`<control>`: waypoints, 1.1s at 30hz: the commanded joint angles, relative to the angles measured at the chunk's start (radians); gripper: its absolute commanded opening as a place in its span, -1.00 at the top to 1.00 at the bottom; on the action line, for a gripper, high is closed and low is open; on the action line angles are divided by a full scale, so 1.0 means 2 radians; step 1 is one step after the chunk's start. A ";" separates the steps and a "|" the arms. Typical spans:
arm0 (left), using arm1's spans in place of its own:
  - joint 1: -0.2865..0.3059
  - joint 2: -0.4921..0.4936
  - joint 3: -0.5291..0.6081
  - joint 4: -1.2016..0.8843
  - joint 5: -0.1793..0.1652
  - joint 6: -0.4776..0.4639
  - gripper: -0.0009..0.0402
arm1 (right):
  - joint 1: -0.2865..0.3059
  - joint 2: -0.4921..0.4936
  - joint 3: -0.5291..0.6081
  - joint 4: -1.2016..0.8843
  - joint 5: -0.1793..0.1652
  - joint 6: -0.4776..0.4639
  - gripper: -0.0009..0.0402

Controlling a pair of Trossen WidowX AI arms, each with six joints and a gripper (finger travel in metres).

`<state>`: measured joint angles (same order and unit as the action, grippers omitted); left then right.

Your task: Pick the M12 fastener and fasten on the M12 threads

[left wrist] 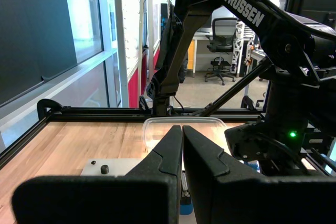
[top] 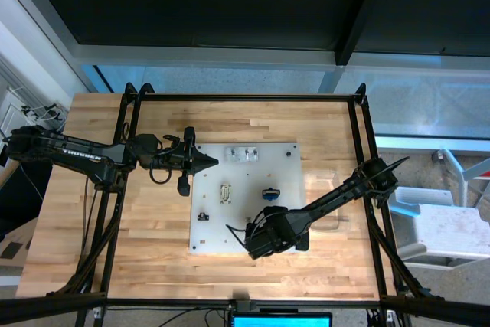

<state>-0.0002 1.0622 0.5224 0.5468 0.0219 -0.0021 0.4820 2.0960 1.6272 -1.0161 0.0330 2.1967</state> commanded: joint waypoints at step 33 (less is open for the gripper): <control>0.000 0.000 0.000 0.000 0.000 0.000 0.96 | 0.000 0.001 0.000 0.005 0.000 0.472 0.86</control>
